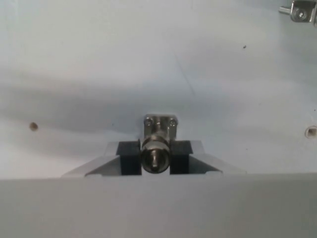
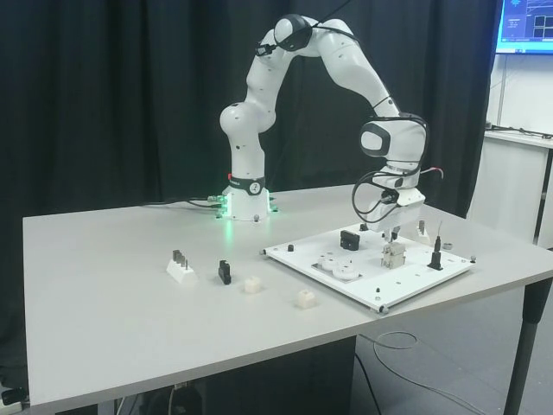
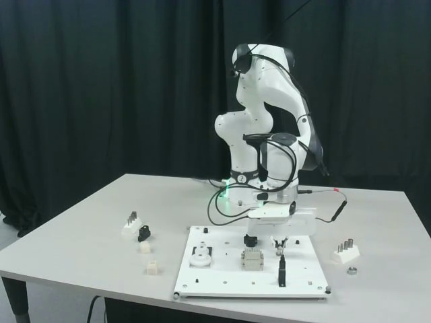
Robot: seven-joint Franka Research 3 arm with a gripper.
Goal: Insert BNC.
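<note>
Here the white arm reaches down from its base on the grey table to the white board lying near the table's front edge. Gripper: in the wrist view its two black fingertips are pinched on a metal BNC connector, one on either side of the barrel, whose open round end faces the camera; behind the barrel sits a square flange with small screws at its corners. Beneath the connector lies bare white board surface, with a small metal fitting well apart from it at the edge of the wrist picture.

In the second room view the gripper hangs low over the board, just beside a small grey block fixture and behind a black upright post. A white round gear part rests on the board's other side.

Off the board, on the table: a white holder with upright pins, a small black piece and two white cubes, well apart from the gripper. Another pin holder stands on the opposite side of the board
</note>
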